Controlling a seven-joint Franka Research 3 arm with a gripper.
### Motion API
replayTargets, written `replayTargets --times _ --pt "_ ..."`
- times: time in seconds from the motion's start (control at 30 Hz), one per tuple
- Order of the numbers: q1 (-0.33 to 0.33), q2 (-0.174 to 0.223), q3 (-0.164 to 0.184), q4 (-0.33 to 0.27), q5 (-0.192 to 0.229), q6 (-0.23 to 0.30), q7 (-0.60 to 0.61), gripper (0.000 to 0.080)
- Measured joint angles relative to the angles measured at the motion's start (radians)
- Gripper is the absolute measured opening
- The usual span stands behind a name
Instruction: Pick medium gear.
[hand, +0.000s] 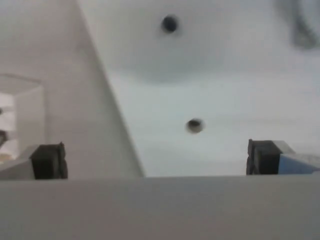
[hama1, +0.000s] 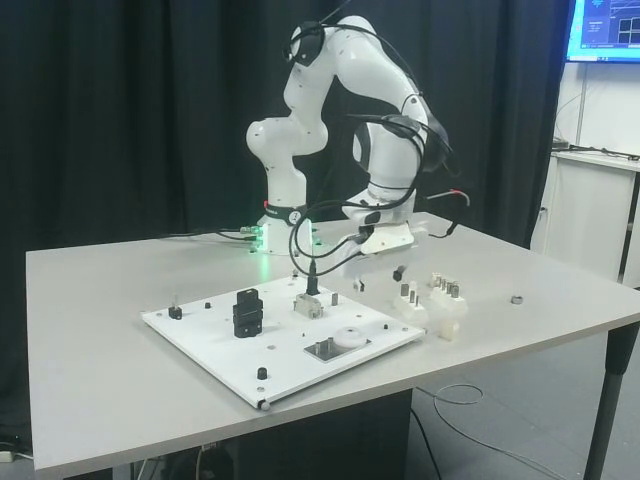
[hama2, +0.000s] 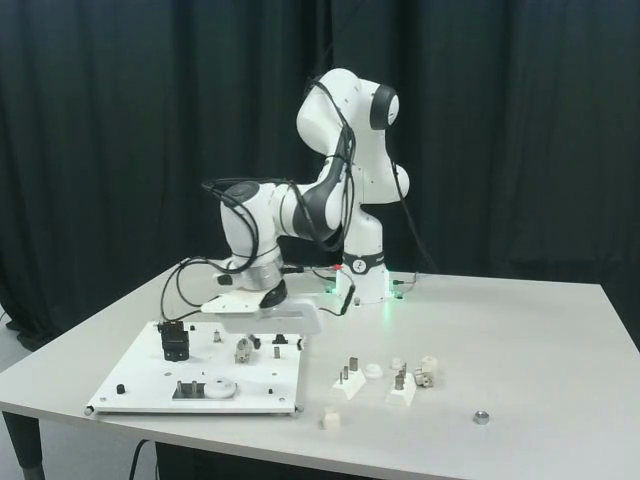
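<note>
Black curtains back the grey worktop (hama1: 90, 330), where your arm's hand (hand: 155, 159) hovers with fingers spread wide and empty over the far edge of the flat white assembly board (hama1: 200, 340). The likeliest medium gear, a round white toothed disc (hama1: 348, 338), lies on the board's near side, so you must reach toward that front corner.

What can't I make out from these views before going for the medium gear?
- Medium gear: parts on the table too small to tell apart in either room view.
- White disc on the board: teeth too small to see.
- Gripper: wrist view shows only board and two holes beneath; no gear.
- Clear block: cut off by the wrist view's edge.
</note>
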Motion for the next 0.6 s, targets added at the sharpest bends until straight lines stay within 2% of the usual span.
replayTargets --times 0.33,0.47,0.6 --pt "0.055 -0.067 0.009 -0.109 0.0 0.002 0.179 0.08" --pt "0.072 -0.101 0.023 -0.168 0.0 0.027 0.263 0.08" --pt "0.088 -0.136 0.041 -0.235 0.0 0.075 0.344 0.08"
